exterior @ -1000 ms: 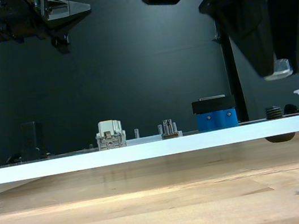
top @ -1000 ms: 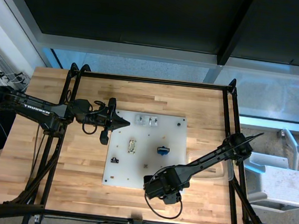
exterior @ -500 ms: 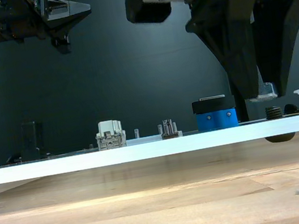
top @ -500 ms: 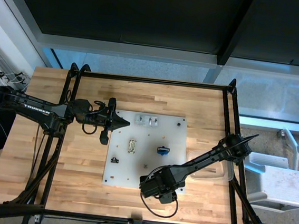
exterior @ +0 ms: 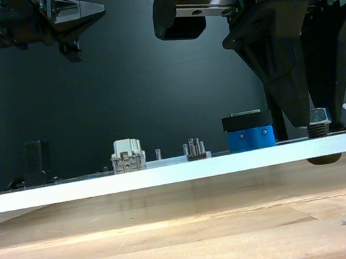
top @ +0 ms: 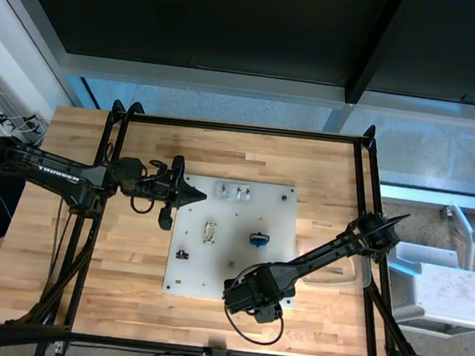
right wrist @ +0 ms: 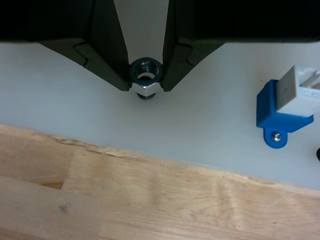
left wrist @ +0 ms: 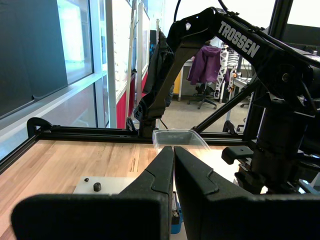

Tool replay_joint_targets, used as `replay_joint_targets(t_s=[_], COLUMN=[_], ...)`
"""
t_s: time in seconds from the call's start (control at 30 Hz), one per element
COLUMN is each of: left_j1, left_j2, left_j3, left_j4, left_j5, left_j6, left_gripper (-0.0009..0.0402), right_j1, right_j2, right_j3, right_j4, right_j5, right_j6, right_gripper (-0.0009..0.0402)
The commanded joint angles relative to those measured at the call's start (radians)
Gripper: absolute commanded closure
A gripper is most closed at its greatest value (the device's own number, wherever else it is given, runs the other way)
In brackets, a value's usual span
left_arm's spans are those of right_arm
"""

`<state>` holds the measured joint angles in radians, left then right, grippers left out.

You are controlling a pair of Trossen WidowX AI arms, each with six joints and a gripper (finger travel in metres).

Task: Pick the M12 fastener and fasten on the M12 threads

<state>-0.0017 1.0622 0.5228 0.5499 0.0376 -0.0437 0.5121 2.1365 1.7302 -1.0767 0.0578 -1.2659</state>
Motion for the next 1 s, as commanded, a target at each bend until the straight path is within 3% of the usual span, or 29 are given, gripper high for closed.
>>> replay_joint_targets(t_s=[0.03, 1.0], left_j1=[0.000, 0.000], left_j2=[0.000, 0.000], left_j3=[0.000, 0.000], left_j4=[0.000, 0.000], left_j5=[0.000, 0.000], left_j6=[0.000, 0.000], left_gripper=[0.0393, 0.0393], right_j1=[0.001, 0.000], right_j2=[-0.001, 0.000], right_j3=[0.000, -0.045], right_j4=[0.007, 0.034], right_j5=[-0.002, -0.002], right_j6=[0.001, 0.032], right_gripper=[0.0358, 0.0358])
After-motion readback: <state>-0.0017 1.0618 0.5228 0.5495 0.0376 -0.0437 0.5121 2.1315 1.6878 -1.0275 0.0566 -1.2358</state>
